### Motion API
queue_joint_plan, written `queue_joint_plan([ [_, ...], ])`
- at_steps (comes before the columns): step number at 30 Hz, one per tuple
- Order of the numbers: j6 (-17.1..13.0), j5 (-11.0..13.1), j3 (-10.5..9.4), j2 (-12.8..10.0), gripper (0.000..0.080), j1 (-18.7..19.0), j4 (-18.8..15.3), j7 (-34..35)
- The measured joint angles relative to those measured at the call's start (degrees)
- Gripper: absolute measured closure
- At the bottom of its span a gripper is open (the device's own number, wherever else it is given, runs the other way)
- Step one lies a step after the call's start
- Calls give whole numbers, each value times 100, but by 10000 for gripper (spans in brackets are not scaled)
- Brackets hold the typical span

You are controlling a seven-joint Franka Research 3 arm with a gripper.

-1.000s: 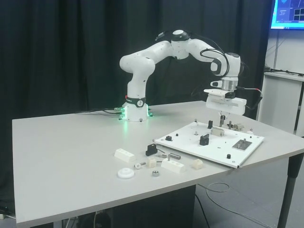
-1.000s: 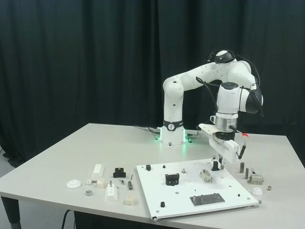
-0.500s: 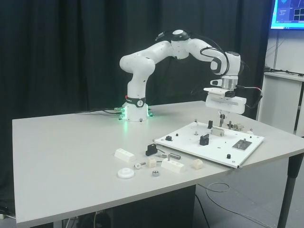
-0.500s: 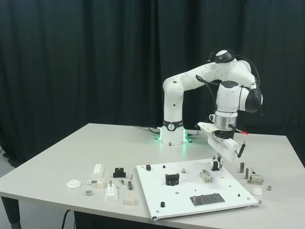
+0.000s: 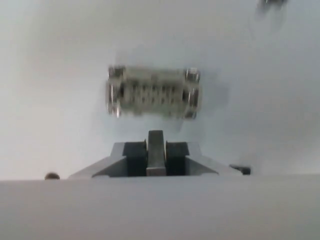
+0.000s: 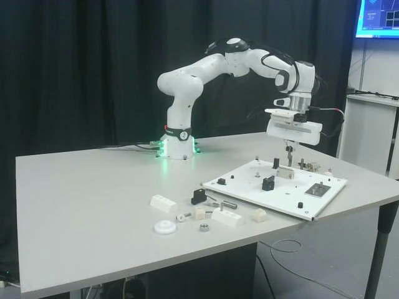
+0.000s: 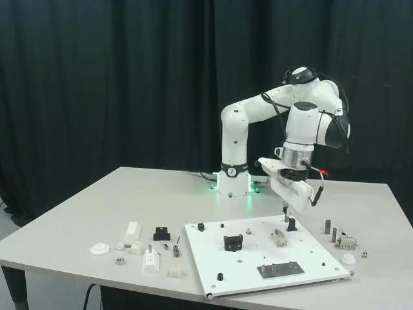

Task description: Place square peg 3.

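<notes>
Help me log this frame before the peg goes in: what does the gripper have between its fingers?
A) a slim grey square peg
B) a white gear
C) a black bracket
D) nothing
A: in the wrist view a slim grey square peg sits clamped between the gripper's fingers, above the multi-pin connector on the white board.

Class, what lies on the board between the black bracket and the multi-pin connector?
Nothing; the white board is bare there, shown in the second room view.

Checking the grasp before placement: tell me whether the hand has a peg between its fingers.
Yes, in the wrist view a grey square peg sits clamped between the hand's two black fingers.
</notes>
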State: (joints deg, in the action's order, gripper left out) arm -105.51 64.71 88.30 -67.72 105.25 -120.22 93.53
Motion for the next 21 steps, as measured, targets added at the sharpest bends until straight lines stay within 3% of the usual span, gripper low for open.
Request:
queue_joint_plan([
  [21, -225, -538, 241, -4, 727, -928, -5, -880],
])
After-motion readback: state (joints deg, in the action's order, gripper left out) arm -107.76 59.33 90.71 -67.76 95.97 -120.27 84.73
